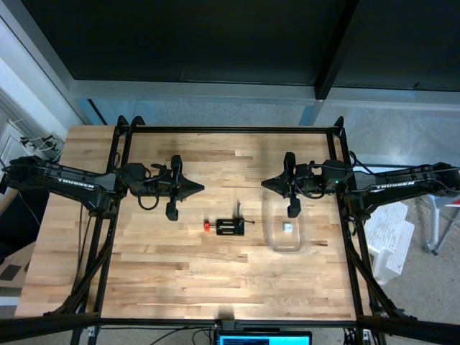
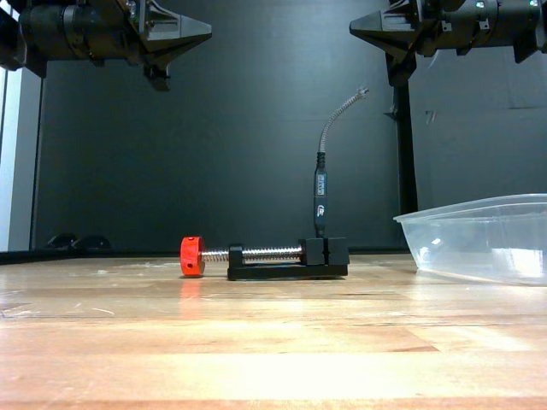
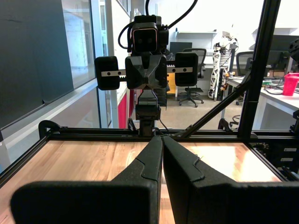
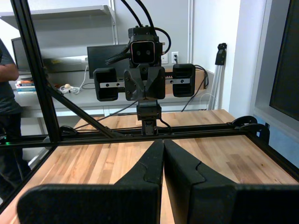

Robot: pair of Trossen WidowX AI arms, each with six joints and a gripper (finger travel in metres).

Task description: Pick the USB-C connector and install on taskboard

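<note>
two pincers aloft, closed tight, empty: left pincer point(image 1: 200, 188), right pincer point(image 1: 264, 185), tips facing. taskboard point(image 1: 228, 227) sits on tabletop point(image 1: 144, 266) below, between them; usb-c connector point(image 2: 320, 201) stands upright in it.

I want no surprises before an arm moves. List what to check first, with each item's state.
1. The left gripper clear of the table: ok, parked high.
2. The right gripper clear too: ok, parked high.
3. Grippers open for a grasp: not ok, both are shut.
4. The plug found: ok, standing upright at the black block.
5. Plug fully seated in the block: cannot tell.
6. Room around the block: ok, the clear tray sits apart on its right.
</note>
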